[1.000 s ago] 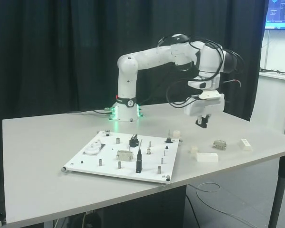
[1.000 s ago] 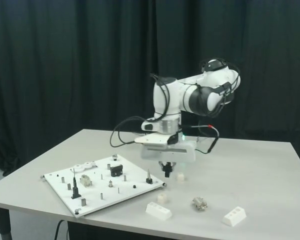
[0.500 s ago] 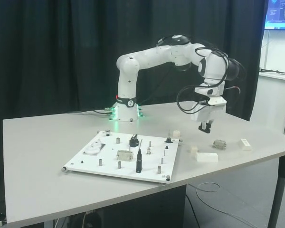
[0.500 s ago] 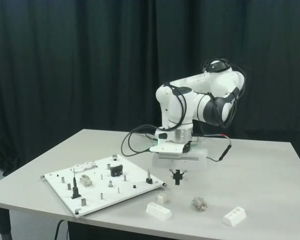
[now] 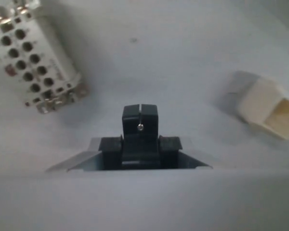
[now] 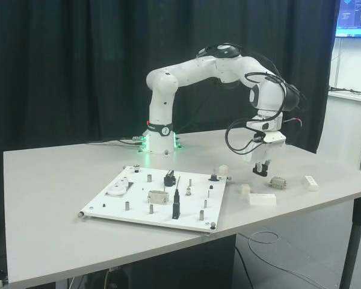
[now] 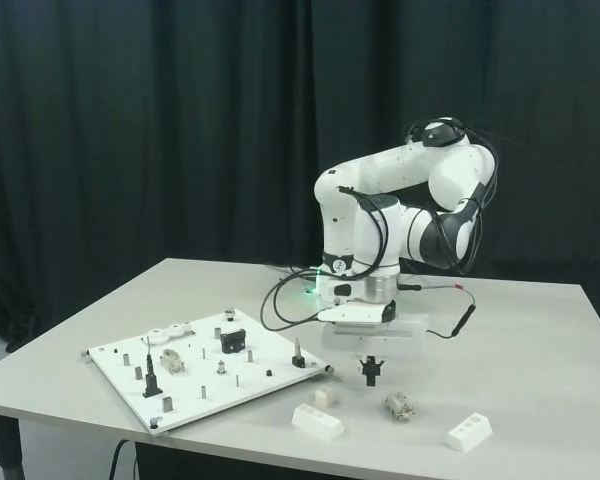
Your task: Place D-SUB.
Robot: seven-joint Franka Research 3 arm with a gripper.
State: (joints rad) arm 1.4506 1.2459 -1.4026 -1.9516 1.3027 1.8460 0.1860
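D-SUB, a grey metal connector with rows of pin holes (image 5: 33, 55), lies on the grey desk (image 6: 48, 174) near its front edge, just beside the black claw (image 5: 140, 124), which hangs above the desk with fingers pressed together, gripping nothing. A small white hollow block (image 5: 267, 107) sits nearby. Farther back, the white assembly board (image 7: 270, 385) carries small fixtures.

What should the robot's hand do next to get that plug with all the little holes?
Probably open up and slide sideways a little until it is right over the plug. The gripper looks shut with nothing in it, and it hangs above the bare table. The plug lies off to one side of it, not under it, with a small white block on the other side.
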